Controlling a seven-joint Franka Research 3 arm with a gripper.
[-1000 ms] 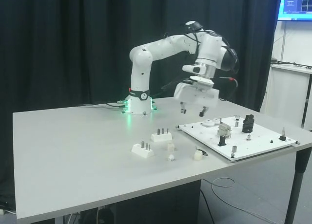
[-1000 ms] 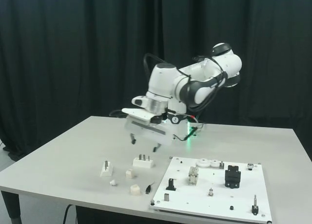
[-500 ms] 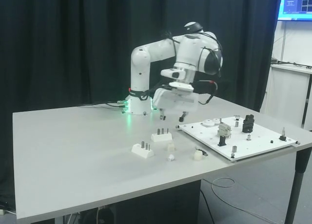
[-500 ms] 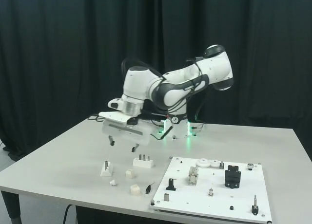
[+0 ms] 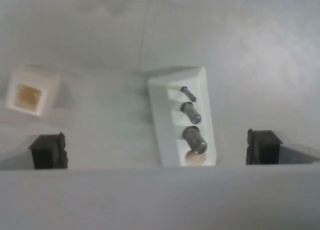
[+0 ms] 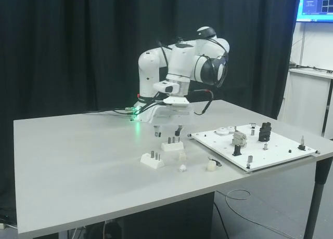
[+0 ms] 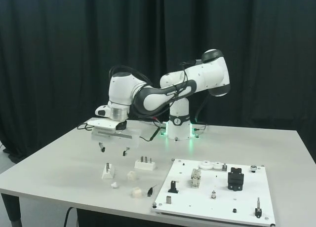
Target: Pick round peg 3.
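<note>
A white holder [image 5: 182,117] carries three upright grey round pegs in a row: a thin one [image 5: 188,93], a middle one [image 5: 191,112] and the thickest [image 5: 195,140]. My gripper [image 5: 155,149] is open and hangs in the air above it. The black fingertips [image 5: 48,151] stand wide apart on either side of the holder, with nothing between them. In the room views the gripper [image 6: 167,131] [image 7: 113,149] hovers well above the table, over the group of white holders, and the peg holder [image 6: 152,160] [image 7: 107,171] lies below it.
A second white holder [image 6: 173,144] [image 7: 145,163] stands close by. A hollow white cube [image 5: 31,92] [image 7: 131,175] and small white pieces [image 6: 210,166] lie around them. A white board [image 6: 276,150] [image 7: 187,200] with several parts lies at the table's end. Green light glows at the arm's base [image 7: 178,133].
The arm has swung away from the white board toward the holders. The open gripper has come lower over the peg holders.
</note>
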